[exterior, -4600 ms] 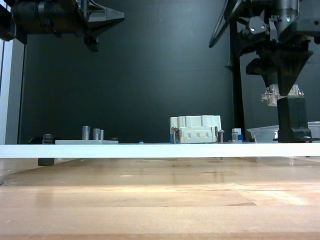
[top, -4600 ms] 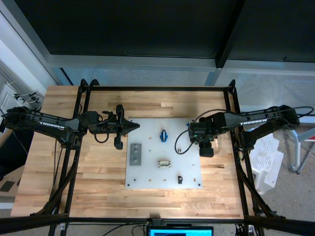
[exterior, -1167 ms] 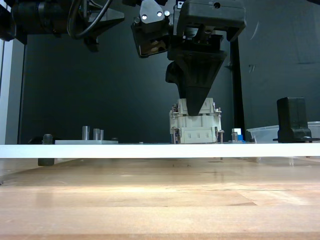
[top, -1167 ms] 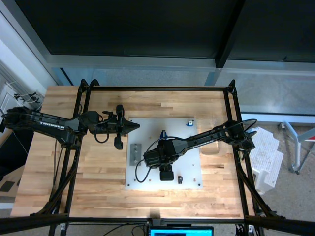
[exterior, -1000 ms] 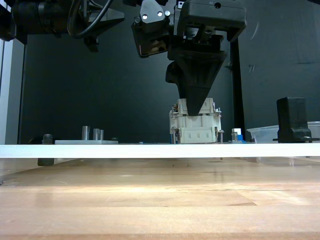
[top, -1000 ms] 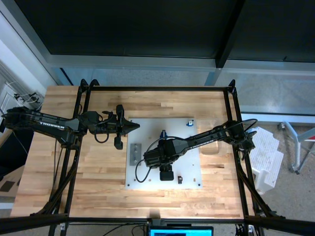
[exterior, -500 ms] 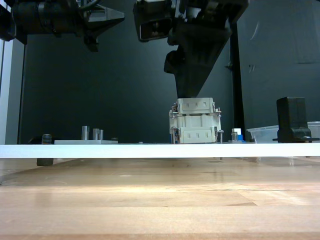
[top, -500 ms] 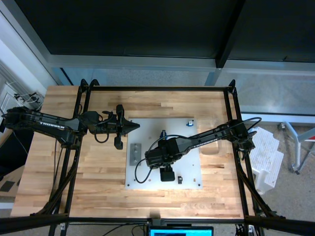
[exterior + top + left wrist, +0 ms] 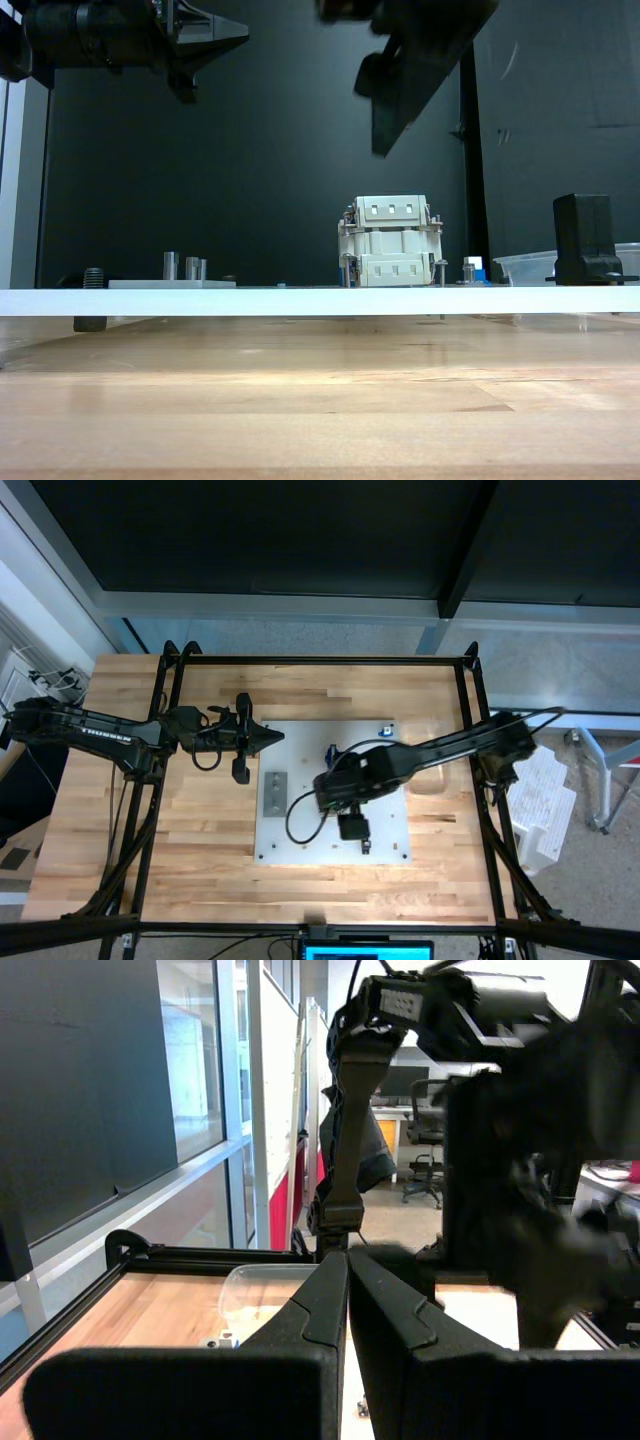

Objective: Pick the HAN10E connector and install on the hub

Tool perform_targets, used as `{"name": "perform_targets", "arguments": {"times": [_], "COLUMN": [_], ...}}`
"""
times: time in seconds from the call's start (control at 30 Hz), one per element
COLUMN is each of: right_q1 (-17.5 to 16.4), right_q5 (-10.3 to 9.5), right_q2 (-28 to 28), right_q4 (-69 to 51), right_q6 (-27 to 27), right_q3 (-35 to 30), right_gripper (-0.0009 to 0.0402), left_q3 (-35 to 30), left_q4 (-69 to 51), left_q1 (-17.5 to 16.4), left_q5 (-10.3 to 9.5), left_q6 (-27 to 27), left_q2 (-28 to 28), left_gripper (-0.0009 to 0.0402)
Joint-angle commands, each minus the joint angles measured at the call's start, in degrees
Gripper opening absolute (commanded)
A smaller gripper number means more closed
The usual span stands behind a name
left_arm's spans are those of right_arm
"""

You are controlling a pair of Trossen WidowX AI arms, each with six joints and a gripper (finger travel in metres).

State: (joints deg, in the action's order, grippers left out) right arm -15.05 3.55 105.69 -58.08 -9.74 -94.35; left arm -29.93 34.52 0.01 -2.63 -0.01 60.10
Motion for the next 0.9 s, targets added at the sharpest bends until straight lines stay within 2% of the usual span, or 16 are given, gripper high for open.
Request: {"name": "perform_targets", "arguments": {"times": [0.03,0.3,0.73,0.87,0.9], "right_q1": [0.5,3.5,14.3,18.1,18.9], "right_q5": [-0.13,-0.04,-0.98,-5.22,-5.75], "right_q2": [-5.4,-19.1,-37.9,-41.7,-42.4], "right_q4": [4.3,17.8,39.6,48.5,50.9], "right_q6": [0.3,3.4,10.0,10.2,10.2], "right_q3": [5.9,20.2,36.3,40.8,42.1], "right_gripper": [0.0278,0.0195,0.0041,0.0009,0.0001], "left_q3": [0.0,0.0,0.0,0.0,0.0], "left_q4": [0.0,0.0,0.0,0.0,0.0], "left_q1": [0.0,0.0,0.0,0.0,0.0], "left_q5": [0.0,0.0,0.02,0.0,0.0], "left_q6": [0.0,0.0,0.0,0.0,0.0], "left_q2": [0.0,0.0,0.0,0.0,0.0], "left_gripper": [0.0,0.0,0.0,0.0,0.0]}}
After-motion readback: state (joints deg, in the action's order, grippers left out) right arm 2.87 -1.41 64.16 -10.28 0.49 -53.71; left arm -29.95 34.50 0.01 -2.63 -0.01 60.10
